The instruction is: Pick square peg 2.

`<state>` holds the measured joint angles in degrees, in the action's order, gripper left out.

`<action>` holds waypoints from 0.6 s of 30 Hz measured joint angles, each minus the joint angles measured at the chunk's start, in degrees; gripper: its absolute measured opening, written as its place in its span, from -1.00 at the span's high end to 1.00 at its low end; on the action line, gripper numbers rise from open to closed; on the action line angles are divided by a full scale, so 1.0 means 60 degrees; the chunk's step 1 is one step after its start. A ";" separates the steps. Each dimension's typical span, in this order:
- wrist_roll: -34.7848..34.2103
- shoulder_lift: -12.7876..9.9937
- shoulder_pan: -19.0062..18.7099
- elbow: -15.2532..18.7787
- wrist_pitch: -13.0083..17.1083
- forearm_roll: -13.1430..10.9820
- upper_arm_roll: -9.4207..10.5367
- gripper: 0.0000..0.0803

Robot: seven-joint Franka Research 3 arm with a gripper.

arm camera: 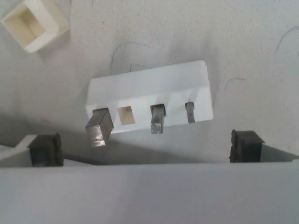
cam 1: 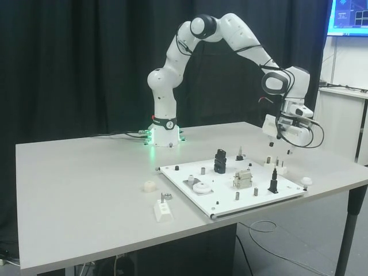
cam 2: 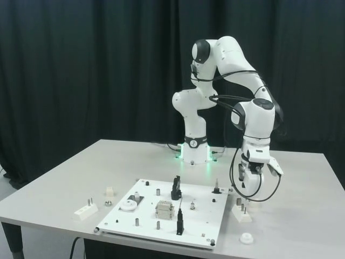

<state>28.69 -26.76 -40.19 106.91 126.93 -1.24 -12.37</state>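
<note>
Wrist view, item one: white peg holder (arm camera: 154, 95), a small block lying on the grey desk (arm camera: 163, 37) directly below the camera. It has four square sockets in a row. Three carry metal square pegs of decreasing width: a large peg (arm camera: 99, 127), a medium peg (arm camera: 157, 117) and a thin peg (arm camera: 189, 112). The socket between the large and medium pegs, the empty socket (arm camera: 125, 115), holds nothing.

Item two: square peg 2. By size order this is probably the medium peg (a judgement; no labels are visible). It stands upright in the holder, untouched.

Item three: gripper (arm camera: 145, 148). Its two black fingers (arm camera: 46, 150) are spread wide and hold nothing. They hang above the holder, clear of every peg, as both room views confirm (cam 1: 280, 150).

Item four: white square cup (arm camera: 33, 23), apart from the holder on the desk.

Risks, as judged from here:
- The wide spread straddles more than one peg, so a straight descent could catch the large peg or close on the wrong one.
- The holder sits loose and skewed to the line of the fingers; an off-centre closure could push or tip it.
- The pegs are smooth metal, so a shallow pinch may slip on lifting.
</note>
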 joint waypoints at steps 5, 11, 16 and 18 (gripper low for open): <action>-0.0050 0.0035 0.0000 0.0000 -0.0014 0.0000 0.0000 -0.99; -0.0144 0.0036 -0.0006 0.0000 -0.0014 0.0000 0.0000 -0.99; -0.0234 0.0036 -0.0008 0.0000 -0.0014 0.0000 0.0000 -0.99; -0.0276 0.0036 -0.0008 0.0000 -0.0015 0.0000 0.0000 -0.99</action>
<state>27.03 -26.55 -40.24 106.91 126.84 -1.24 -12.37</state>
